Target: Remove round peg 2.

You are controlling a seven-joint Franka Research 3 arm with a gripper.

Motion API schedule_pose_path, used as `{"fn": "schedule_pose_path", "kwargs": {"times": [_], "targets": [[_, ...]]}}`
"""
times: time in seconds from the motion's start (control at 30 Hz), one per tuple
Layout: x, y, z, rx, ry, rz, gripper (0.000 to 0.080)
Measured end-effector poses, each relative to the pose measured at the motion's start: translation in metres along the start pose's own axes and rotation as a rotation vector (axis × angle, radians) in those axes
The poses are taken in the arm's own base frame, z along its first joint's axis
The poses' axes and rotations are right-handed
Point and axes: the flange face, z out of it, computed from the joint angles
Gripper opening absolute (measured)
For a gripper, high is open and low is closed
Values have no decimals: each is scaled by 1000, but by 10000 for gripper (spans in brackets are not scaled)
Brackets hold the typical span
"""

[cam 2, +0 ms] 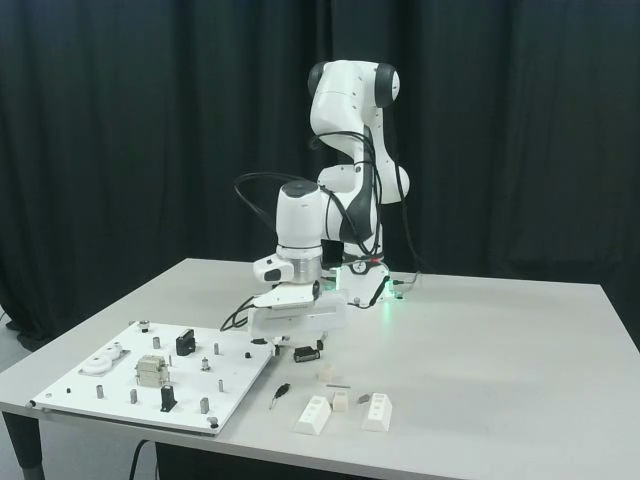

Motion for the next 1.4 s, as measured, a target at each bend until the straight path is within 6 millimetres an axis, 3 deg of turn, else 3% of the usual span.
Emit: {"fn": "schedule_pose_path", "kwargs": {"times": [0.93,1.4], "targets": [[3,0,-4,3,9,32,800],[35,13,-35,11,98,104,800]]}}
